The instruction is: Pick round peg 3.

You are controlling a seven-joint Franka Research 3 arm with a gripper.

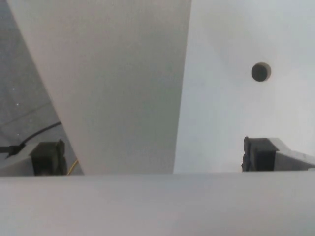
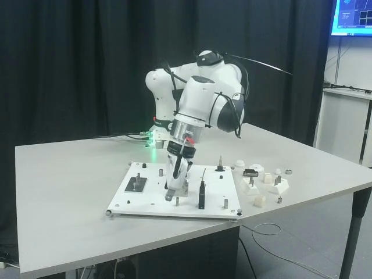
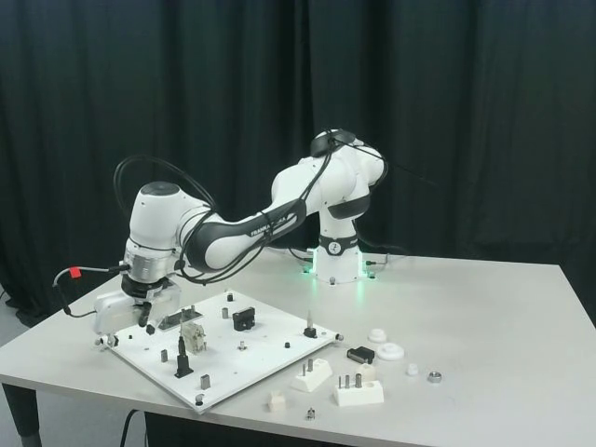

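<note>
End effector (image 3: 146,323) is being held low over the white square board (image 2: 152,200) on the grey tabletop (image 2: 64,192), fingers (image 1: 260,153) spread with nothing between. Round peg 3 cannot be identified; centring should be confirmed before closing.

A white board (image 3: 244,365) lies on the grey table (image 3: 484,317), carrying small metal posts and a black block (image 3: 244,318). Beside it sit white fixture blocks (image 3: 358,392), white rings (image 3: 384,349) and a metal nut (image 3: 434,377). Black curtains (image 3: 466,112) hang behind.
</note>
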